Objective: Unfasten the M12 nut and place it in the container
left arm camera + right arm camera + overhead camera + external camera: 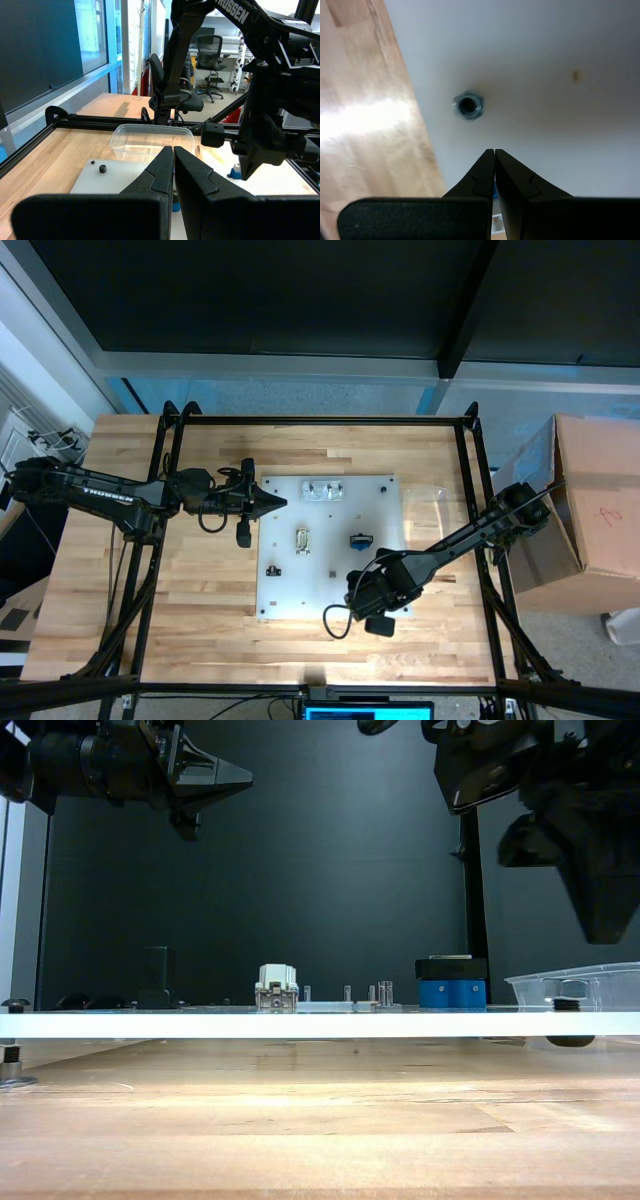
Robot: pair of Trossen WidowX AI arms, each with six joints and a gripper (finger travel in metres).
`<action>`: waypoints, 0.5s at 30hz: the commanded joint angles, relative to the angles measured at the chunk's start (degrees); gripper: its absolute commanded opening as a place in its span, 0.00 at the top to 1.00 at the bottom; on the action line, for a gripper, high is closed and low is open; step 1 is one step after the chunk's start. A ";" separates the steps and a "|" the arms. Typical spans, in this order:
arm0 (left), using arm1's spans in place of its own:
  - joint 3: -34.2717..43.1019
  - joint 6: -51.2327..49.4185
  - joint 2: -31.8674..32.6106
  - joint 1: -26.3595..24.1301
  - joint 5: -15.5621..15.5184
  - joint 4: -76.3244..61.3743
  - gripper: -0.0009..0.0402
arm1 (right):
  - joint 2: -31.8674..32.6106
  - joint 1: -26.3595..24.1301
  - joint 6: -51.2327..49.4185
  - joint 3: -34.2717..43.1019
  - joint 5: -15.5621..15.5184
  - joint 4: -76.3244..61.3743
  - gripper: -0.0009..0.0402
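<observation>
While the left gripper (pixel 283 503) hangs closed over the board (pixel 300 585), the right gripper (pixel 494 150) hovers closed and empty, the M12 nut (pixel 468 105) on its stud (pixel 567 1005) just below.

Wooden table (pixel 200 640) carries 1 white board (pixel 300 590) mid-table and 1 clear container (pixel 428 505) by the board's far right edge.

Two arms: one at the left (pixel 100 490), one at the right (pixel 470 532). Two grippers: the left gripper (pixel 173 148) at the board's far left edge, the right gripper (pixel 494 150) over its near right part. One white board (pixel 300 580). One silver nut (pixel 468 105). One clear tray (pixel 150 137). One blue block (pixel 451 985). One cardboard box (pixel 595 510), far right.
</observation>
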 commanded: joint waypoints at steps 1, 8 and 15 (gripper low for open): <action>0.00 0.00 0.02 0.02 0.00 -0.09 0.98 | 0.04 -0.07 6.27 1.44 0.24 0.09 0.94; 0.00 0.00 0.00 0.02 0.00 0.00 0.98 | 0.04 -0.09 7.08 3.93 0.81 -0.35 0.70; 0.00 0.00 0.00 0.00 0.00 0.00 0.98 | 1.77 -0.07 0.85 3.91 0.83 0.31 0.48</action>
